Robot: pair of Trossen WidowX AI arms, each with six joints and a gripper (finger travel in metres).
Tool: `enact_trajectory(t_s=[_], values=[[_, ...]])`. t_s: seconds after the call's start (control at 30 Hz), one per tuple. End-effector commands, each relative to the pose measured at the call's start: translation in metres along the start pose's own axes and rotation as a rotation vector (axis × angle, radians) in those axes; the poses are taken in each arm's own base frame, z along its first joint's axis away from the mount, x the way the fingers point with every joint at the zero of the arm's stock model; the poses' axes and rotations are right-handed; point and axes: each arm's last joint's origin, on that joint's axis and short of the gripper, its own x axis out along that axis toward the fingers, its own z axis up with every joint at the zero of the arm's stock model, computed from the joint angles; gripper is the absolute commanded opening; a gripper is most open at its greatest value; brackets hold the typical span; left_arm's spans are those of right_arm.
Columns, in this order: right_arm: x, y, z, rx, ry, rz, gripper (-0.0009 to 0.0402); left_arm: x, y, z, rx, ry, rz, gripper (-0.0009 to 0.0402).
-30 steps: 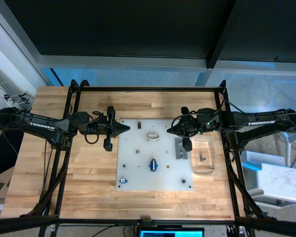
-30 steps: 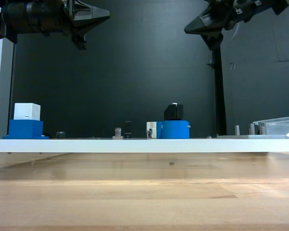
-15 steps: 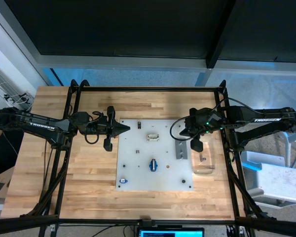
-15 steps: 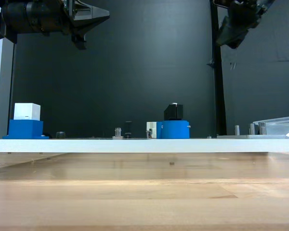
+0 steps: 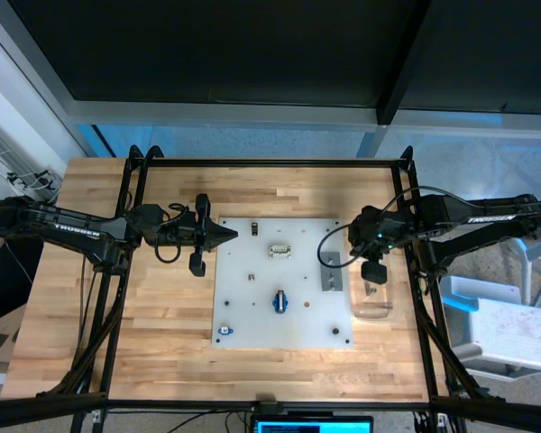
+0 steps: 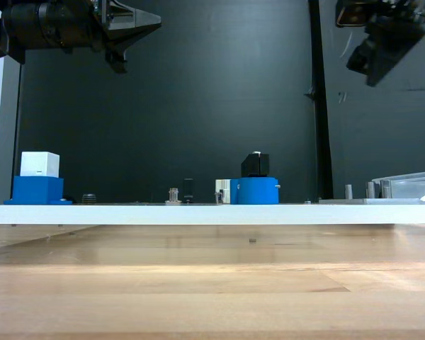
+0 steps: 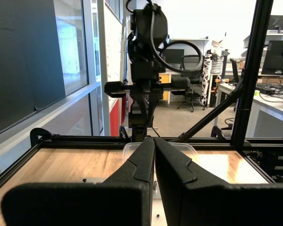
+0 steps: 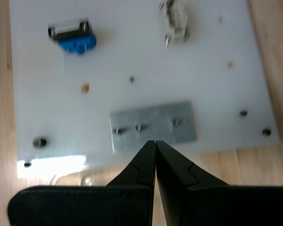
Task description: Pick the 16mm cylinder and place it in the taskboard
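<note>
Above the clear tray beside the taskboard, we hold the right gripper high and nose-down, fingers pressed together and empty; we judge this stages a descent. The 16mm cylinder appears to lie in the tray, roughly beneath the fingers and well apart from them. The left gripper hangs parked at the taskboard's left edge, fingers together.

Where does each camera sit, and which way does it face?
High: above near edge, looking down; left gripper at taskboard edge, right gripper by tray.
Low: table height, looking level; both grippers overhead.
Left wrist: faces right arm; shut fingers show.
Right wrist: looks down on taskboard; shut fingers show.
Shared: grey block, high and right wrist.
</note>
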Motion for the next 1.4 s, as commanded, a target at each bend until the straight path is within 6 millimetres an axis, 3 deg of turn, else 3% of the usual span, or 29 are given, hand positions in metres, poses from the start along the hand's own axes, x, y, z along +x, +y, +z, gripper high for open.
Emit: enact_trajectory(t_s=[0.03,0.53,1.13,1.4], values=[[0.001,0.004,-0.004,-0.002,0.049,0.000,0.0000,0.000,0.000,0.000,0.000,0.000,0.000,0.0000],[0.003,0.023,-0.025,-0.087,0.246,0.001,0.0000,0.000,0.000,0.000,0.000,0.000,0.000,0.0000],[0.015,0.037,-0.045,-0.133,0.324,0.004,0.0001,0.000,0.000,0.000,0.000,0.000,0.000,0.0000],[0.017,0.040,-0.049,-0.142,0.325,-0.016,0.0028,0.000,0.000,0.000,0.000,0.000,0.000,0.0000]])
